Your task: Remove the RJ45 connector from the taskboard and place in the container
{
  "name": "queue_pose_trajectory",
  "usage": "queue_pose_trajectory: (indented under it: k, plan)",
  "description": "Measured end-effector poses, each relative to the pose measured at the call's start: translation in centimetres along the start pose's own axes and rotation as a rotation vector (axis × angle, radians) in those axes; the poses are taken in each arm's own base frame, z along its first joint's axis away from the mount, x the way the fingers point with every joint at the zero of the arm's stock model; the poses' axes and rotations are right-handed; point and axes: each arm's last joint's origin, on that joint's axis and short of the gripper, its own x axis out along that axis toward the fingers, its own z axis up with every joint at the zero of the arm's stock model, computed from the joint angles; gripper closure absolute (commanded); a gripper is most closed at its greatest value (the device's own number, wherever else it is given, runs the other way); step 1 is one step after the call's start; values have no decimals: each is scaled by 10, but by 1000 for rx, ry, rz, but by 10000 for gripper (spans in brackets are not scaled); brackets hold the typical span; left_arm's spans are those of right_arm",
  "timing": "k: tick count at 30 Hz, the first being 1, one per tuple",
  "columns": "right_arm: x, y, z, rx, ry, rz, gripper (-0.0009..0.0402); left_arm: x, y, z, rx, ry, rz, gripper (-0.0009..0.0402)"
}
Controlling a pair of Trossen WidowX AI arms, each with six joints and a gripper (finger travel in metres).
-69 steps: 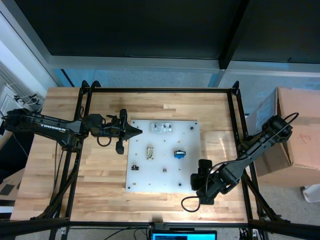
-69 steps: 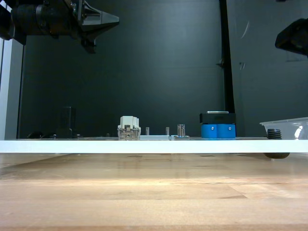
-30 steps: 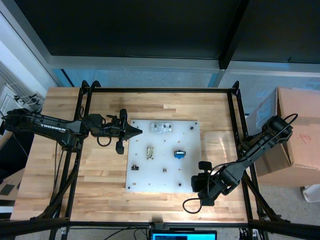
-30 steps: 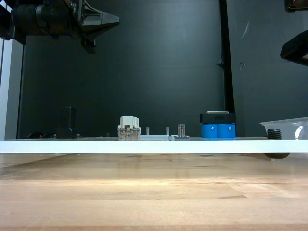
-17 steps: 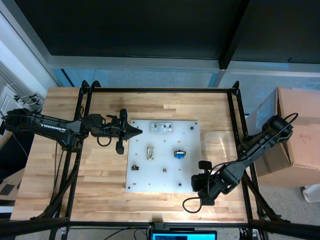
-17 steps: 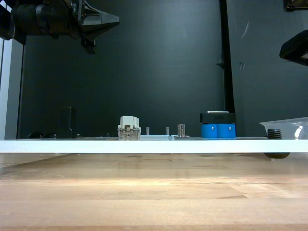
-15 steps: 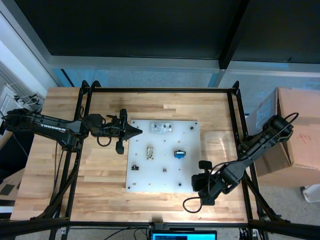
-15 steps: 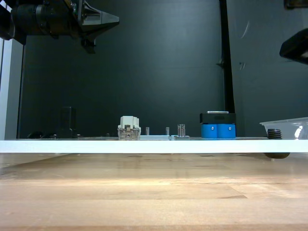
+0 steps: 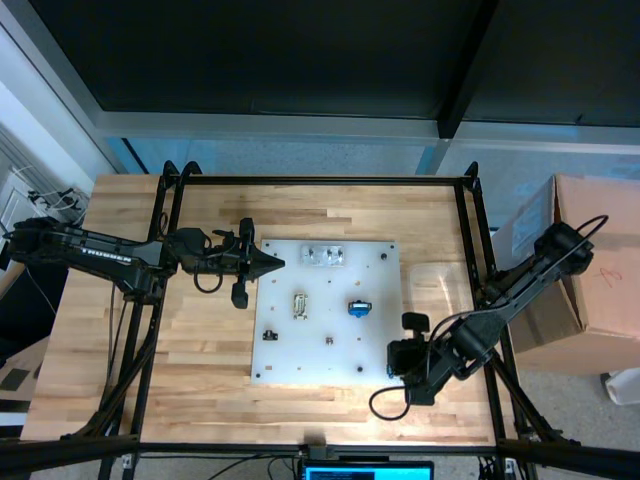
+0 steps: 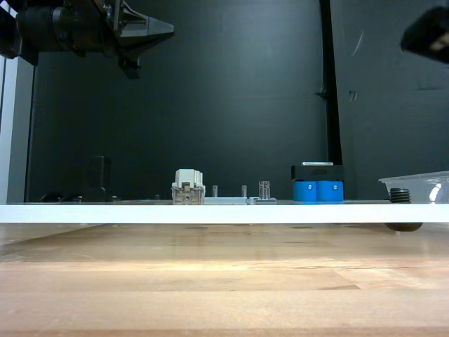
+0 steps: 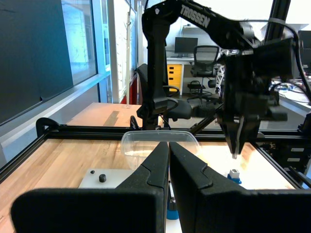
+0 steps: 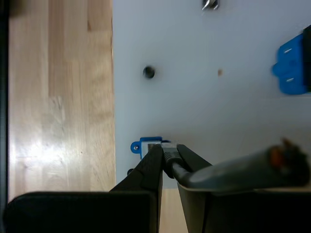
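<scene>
right gripper (image 11: 236, 148) pinches the RJ45 (image 12: 170, 159) just above its seat (image 12: 144, 145), container (image 9: 438, 285) close on its far side, left gripper (image 9: 270, 263) hovers, fingers together, at the board's (image 9: 300, 352) left edge

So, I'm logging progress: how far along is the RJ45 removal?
Done: the RJ45 connector looks lifted clear of its blue seat. In hand: the right gripper holds it above the near right corner of the board. Left: carrying it to the clear container. The left gripper, fingers shut, hovers by the board's left edge.
</scene>
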Motion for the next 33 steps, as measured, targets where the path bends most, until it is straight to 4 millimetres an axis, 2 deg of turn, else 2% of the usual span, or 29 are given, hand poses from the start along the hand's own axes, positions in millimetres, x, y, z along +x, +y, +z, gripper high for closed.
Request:
queue_pose_trajectory:
  k: [6,11,19,33]
  plan:
    - [-22,-10,15,48,-45,23,393,0,0,0,0,0,0,393]
    - [-30,-19,27,91,-58,13,393,0,0,0,0,0,0,393]
    - [-28,-36,39,156,-65,-12,393,0,0,0,0,0,0,393]
    - [-29,-55,48,192,-81,-34,393,0,0,0,0,0,0,393]
